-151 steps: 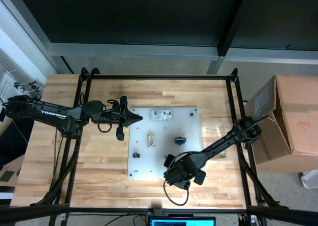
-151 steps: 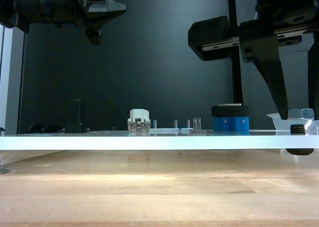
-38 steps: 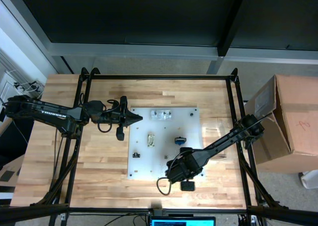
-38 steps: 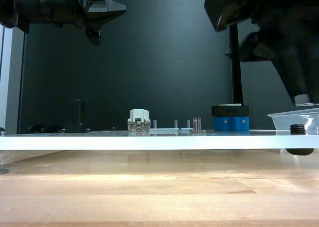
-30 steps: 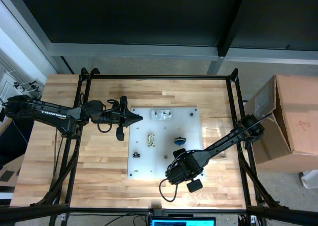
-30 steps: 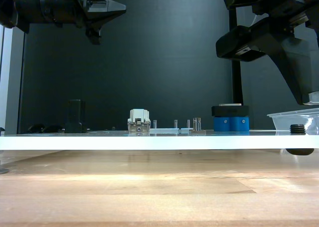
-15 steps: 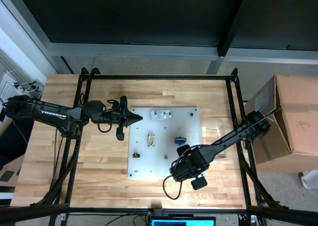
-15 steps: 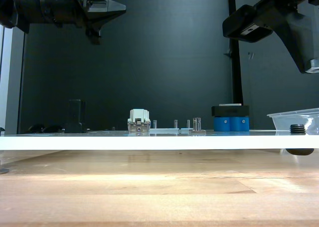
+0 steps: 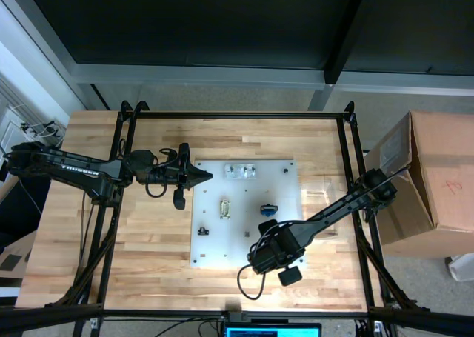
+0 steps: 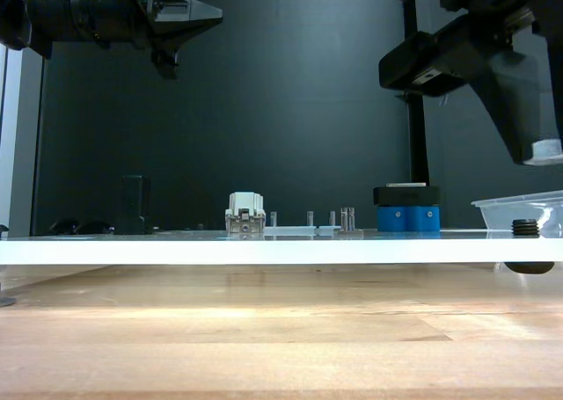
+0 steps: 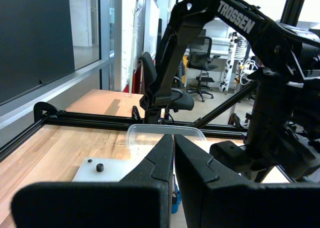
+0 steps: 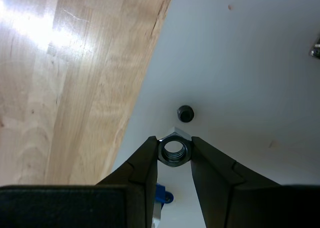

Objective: Pick the M12 nut and place it on its threads and fasten

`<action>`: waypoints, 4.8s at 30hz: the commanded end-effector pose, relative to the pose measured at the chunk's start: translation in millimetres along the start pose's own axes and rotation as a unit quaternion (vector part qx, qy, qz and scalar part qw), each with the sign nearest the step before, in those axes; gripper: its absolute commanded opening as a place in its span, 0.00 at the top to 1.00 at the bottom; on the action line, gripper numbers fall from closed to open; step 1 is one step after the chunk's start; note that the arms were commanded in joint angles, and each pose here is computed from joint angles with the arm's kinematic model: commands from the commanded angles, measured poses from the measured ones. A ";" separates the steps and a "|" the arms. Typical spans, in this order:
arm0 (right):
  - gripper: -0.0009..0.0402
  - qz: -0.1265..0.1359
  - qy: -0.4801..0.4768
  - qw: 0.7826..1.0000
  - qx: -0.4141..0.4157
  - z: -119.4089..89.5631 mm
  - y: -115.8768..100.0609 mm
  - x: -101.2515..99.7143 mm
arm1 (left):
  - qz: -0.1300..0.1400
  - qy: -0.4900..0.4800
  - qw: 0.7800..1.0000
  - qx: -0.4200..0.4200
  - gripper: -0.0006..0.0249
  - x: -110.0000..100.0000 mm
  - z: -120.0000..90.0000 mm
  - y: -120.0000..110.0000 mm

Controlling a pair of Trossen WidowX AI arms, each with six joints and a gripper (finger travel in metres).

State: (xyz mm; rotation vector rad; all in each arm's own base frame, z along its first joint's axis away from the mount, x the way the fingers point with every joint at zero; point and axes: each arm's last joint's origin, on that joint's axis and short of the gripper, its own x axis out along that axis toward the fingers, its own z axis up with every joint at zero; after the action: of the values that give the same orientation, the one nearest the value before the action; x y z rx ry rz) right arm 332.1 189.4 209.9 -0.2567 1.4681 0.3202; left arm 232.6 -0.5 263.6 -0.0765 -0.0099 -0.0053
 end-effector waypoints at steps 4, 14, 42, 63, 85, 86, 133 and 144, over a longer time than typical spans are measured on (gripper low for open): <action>0.93 -0.022 -0.005 1.000 -0.001 5.1 -1.1 10.3 | 0.000 0.000 1.000 0.000 0.97 0.0 0.0 0.1; 0.93 -0.024 0.004 1.000 0.002 8.4 -3.0 23.8 | 0.000 0.000 1.000 0.000 0.98 0.0 0.0 0.1; 0.93 -0.023 0.002 0.999 0.039 3.8 -5.2 36.5 | 0.000 0.000 1.000 0.000 0.98 0.0 0.0 0.1; 0.93 -0.020 -0.012 0.873 0.486 4.4 -10.8 32.5 | 0.000 0.000 1.000 0.000 0.97 0.0 0.0 0.1; 0.93 -0.013 -0.018 0.714 0.700 4.2 -10.7 30.3 | 0.000 0.000 1.000 0.000 0.98 0.0 0.0 0.1; 0.93 -0.013 -0.018 0.705 0.709 4.2 -10.7 30.3 | 0.000 0.000 1.000 0.000 0.98 0.0 0.0 0.0; 0.93 -0.048 -0.061 0.535 0.841 5.0 -6.2 34.7 | 0.000 0.000 1.000 0.000 0.98 0.0 0.0 0.1; 0.93 -0.060 -0.057 0.548 0.833 12.6 -5.8 37.5 | 0.000 0.000 1.000 0.000 0.98 0.0 0.0 0.0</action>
State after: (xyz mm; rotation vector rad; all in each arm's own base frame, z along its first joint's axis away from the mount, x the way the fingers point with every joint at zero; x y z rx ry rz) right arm 348.9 190.6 175.3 1.2046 1.0368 -1.2017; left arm 232.5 -0.5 263.8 -0.0765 -0.0107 -0.0054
